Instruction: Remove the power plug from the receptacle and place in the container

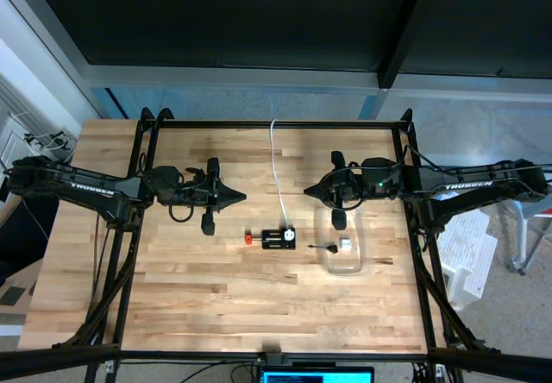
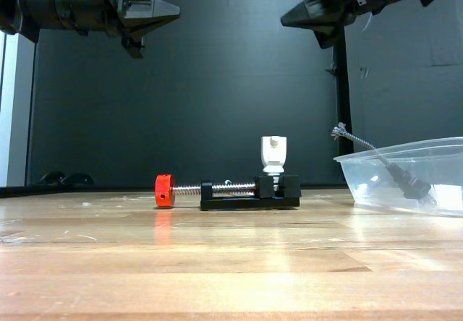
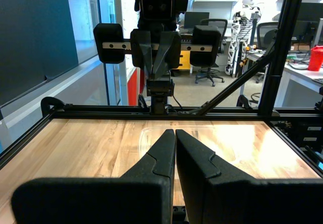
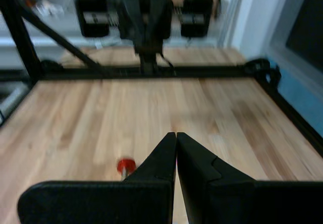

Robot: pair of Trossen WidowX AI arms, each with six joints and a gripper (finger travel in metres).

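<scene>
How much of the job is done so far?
Looks finished. The plug is out of the white socket and lies in the clear tray, its tail over the rim. Nothing is in hand: left gripper and right gripper hang shut and empty above the table. Nothing seems left.

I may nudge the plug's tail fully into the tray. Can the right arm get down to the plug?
Probably yes. The right gripper hangs shut, high beside the container, with open air down to the power plug leaning on its rim. The left gripper, shut, hangs high left of the vise.
</scene>
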